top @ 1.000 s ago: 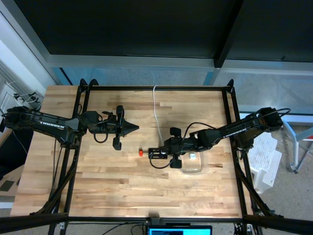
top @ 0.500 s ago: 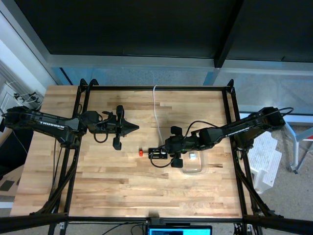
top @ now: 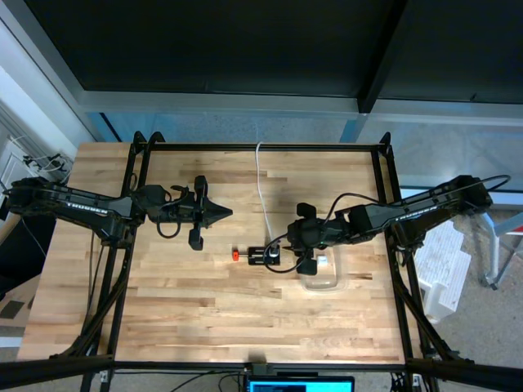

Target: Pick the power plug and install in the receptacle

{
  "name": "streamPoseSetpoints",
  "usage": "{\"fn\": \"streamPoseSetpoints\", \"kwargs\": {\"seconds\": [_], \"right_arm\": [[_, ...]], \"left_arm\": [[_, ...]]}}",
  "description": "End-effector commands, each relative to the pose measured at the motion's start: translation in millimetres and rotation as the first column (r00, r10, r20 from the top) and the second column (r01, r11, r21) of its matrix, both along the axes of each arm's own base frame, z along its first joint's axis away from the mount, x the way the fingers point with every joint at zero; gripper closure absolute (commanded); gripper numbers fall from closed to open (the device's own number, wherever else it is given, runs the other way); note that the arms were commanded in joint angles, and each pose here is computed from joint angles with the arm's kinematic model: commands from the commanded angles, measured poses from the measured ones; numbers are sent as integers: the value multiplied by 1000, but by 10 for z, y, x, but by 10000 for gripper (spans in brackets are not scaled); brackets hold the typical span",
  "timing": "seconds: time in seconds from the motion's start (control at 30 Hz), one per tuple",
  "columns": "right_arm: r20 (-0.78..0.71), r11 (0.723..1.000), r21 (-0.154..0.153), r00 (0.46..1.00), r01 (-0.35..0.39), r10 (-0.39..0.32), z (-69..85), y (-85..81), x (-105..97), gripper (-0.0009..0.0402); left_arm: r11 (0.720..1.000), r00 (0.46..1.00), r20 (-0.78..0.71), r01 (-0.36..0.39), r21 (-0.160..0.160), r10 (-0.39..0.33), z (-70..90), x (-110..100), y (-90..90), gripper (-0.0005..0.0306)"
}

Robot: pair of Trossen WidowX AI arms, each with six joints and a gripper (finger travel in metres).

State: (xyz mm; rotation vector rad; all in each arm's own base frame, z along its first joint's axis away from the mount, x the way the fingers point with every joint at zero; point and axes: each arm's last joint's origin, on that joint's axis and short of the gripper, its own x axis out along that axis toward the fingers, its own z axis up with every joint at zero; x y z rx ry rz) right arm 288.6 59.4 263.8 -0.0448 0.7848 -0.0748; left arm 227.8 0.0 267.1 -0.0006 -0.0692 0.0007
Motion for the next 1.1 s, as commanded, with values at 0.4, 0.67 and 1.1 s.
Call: {"fn": "streamPoseSetpoints", "kwargs": {"seconds": [0.4, 0.67, 1.1], "right_arm": [[148, 1000, 23, 989, 0, -3, 403, -86, -265, 395], [326, 999, -31, 945, -11, 21, 719, -232, -413, 392], [555, 998, -30, 829, -56, 63, 680, -396, -491, 393]], "left_arm": [[1000, 1000, 1, 0, 0, 0, 2, 0, 1, 300], [1000, 1000, 1, 0, 0, 0, 2, 0, 1, 300], [1000, 1000, 0, 0, 0, 0, 1, 1, 0, 300]]}}
